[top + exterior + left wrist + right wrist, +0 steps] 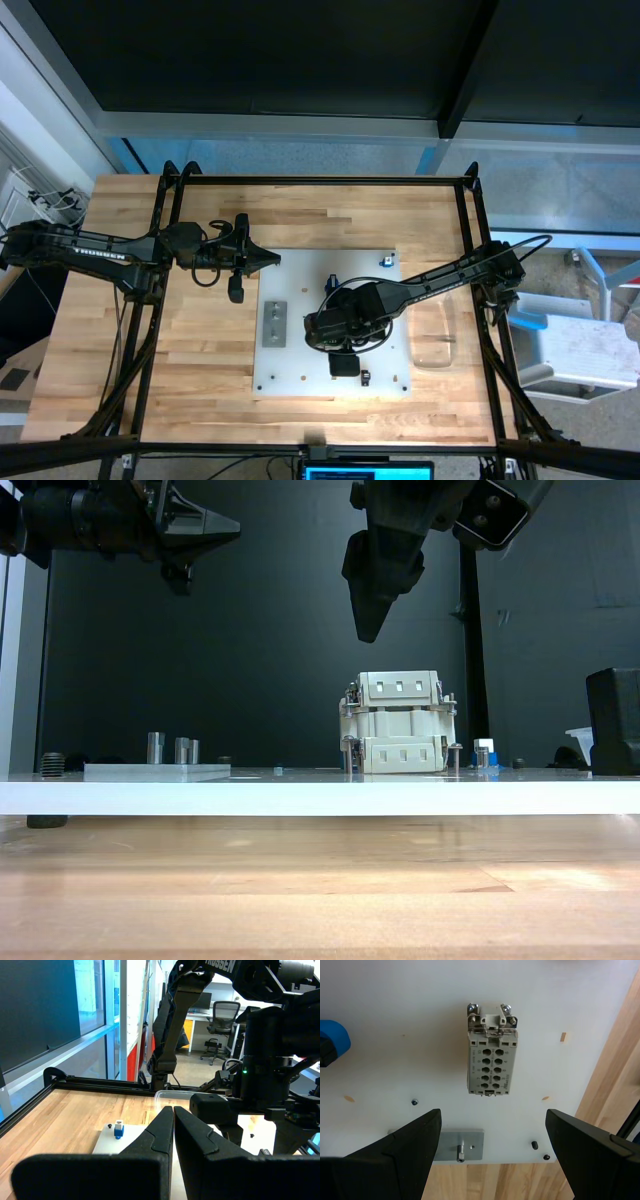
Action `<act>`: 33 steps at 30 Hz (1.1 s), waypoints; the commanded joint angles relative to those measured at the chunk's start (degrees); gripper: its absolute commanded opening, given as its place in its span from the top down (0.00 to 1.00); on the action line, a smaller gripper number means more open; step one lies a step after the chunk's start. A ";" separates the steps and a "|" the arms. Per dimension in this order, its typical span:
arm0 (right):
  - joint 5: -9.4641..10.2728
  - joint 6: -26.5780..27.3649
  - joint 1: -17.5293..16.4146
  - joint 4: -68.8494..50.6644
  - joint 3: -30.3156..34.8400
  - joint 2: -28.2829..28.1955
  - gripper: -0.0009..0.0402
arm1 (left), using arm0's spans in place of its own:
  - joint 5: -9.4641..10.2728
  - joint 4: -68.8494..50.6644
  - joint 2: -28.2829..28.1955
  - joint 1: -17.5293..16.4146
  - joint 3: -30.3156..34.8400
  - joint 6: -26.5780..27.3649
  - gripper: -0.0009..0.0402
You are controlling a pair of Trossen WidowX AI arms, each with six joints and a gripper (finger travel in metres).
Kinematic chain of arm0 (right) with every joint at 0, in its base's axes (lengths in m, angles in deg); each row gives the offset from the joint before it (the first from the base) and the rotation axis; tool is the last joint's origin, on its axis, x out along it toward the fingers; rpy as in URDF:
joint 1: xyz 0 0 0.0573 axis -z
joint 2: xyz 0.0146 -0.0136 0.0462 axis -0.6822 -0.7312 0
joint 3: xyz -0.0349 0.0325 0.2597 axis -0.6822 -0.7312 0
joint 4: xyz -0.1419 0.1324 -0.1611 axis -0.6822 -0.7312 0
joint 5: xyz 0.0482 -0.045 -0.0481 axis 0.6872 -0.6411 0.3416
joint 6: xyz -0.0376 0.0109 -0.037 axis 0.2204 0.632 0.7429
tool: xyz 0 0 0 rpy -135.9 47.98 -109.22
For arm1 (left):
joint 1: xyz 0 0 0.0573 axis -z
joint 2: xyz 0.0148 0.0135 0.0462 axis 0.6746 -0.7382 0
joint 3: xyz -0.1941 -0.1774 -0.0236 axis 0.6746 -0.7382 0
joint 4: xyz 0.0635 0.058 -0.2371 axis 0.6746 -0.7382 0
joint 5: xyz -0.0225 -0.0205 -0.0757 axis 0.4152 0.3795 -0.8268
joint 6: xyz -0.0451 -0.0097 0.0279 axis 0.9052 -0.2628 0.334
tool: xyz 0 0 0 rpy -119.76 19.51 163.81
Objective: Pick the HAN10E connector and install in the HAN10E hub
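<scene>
Looking from the left side, the left arm stretches level above the wooden table [110, 330], its forearm aimed inward and the left gripper [173, 1109] held high by the white plate's [300, 375] left edge, its two fingers pressed together on nothing. Below and just right of it, a grey metal block [274, 323] lies flat on the plate. Near the plate's middle the HAN10E connector [398, 688] sits upright on top of the HAN10E hub [402, 753], stacked squarely, rows of dark contact holes facing up. The right arm reaches in from the right edge, elbow raised and wrist bent down, so the right gripper [493, 1112] hangs directly above the connector, apart from it, fingers spread wide and empty. A small blue part [386, 262] stands toward the plate's far right corner.
</scene>
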 commanded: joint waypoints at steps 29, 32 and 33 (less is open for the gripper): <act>0.04 -1.36 -0.50 0.33 0.02 0.04 0.27 | 0.00 0.00 0.00 0.00 0.02 0.00 0.98; 0.04 -1.36 -0.48 0.35 0.02 0.04 0.27 | 0.00 0.00 0.00 0.00 0.02 0.00 0.98; 0.04 -1.36 -0.48 0.35 0.02 0.04 0.27 | 0.00 0.00 0.00 0.00 0.02 0.00 0.98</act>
